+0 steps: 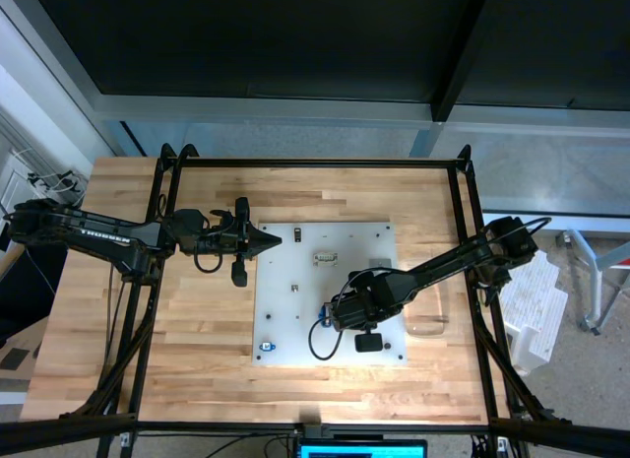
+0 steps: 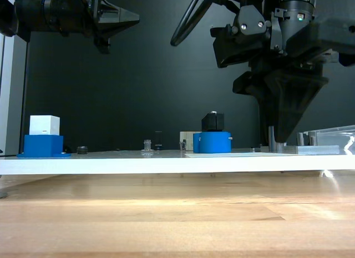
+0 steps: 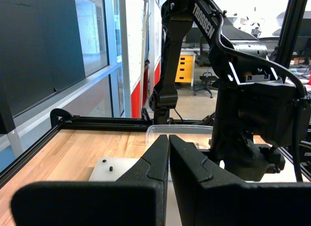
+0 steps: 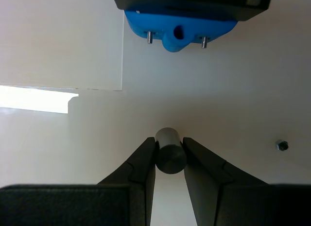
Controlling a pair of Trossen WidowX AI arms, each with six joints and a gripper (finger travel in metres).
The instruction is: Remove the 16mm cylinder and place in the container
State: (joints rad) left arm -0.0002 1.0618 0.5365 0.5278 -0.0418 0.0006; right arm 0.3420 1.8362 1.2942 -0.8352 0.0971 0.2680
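Over the wooden table [image 1: 197, 340], the high view shows a white task board [image 1: 295, 320] lying in the middle. The left gripper [image 1: 274, 240] hangs at the board's left edge and points inward. The right gripper [image 1: 328, 315] is well apart from it, low over the near part of the board. The container [image 1: 430, 320], a clear tub, sits just off the board's right edge, beside the right arm.

At table height, the low view has the right gripper reaching straight down, its dark fingers tapering to the board surface. A blue part [image 2: 214, 142] with a black top stands near it to the left. A blue block [image 2: 43, 145] carrying a white cube sits far to the left. The left gripper is high above the board, touching nothing. The container's clear wall shows at the right edge.

Along the left gripper, the left wrist view shows its two fingers pressed together with nothing between them. Beyond them are the container and the right arm.

Along the right gripper, the right wrist view shows the 16mm cylinder [image 4: 170, 149] upright on the white board. One finger touches each side of it, so the grip is clamped on the peg. The blue part lies beyond, and a small screw [image 4: 281, 145] sits off to one side.
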